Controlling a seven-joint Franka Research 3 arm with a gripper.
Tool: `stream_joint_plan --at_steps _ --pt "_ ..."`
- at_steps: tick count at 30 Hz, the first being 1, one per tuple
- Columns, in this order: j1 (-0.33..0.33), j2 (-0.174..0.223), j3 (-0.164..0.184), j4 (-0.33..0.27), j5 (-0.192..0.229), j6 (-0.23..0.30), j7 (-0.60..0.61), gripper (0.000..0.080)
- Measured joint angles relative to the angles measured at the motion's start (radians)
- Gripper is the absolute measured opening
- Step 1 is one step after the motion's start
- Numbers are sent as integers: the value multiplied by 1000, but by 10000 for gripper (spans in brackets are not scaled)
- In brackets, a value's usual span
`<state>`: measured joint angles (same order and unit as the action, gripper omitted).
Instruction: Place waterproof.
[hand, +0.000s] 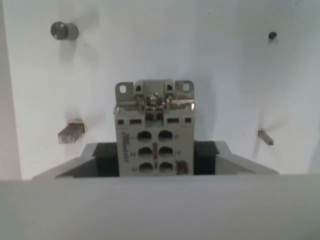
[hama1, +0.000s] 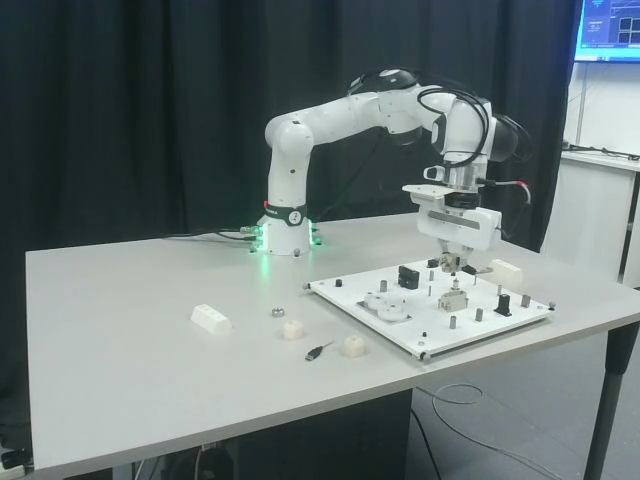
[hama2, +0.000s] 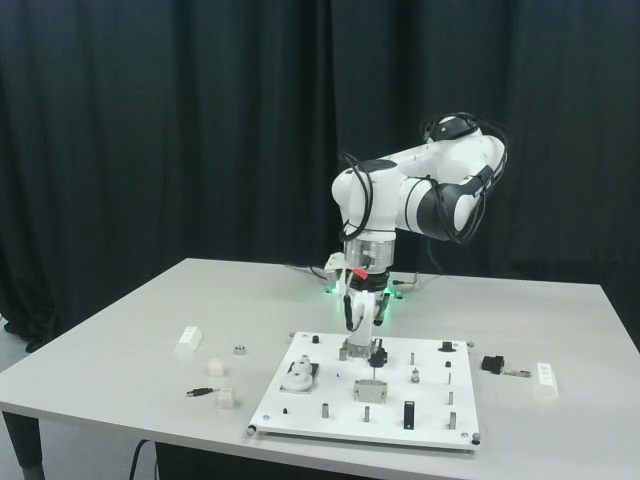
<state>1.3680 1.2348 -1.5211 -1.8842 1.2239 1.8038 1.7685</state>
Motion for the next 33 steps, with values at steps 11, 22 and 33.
stream_joint_plan --at_steps 11,22,33 --pt "8 0 9 35 14 1 -24 309" --pt "22 0 50 141 50 1 -12 309" --pt "24 0 110 318 49 14 81 309"
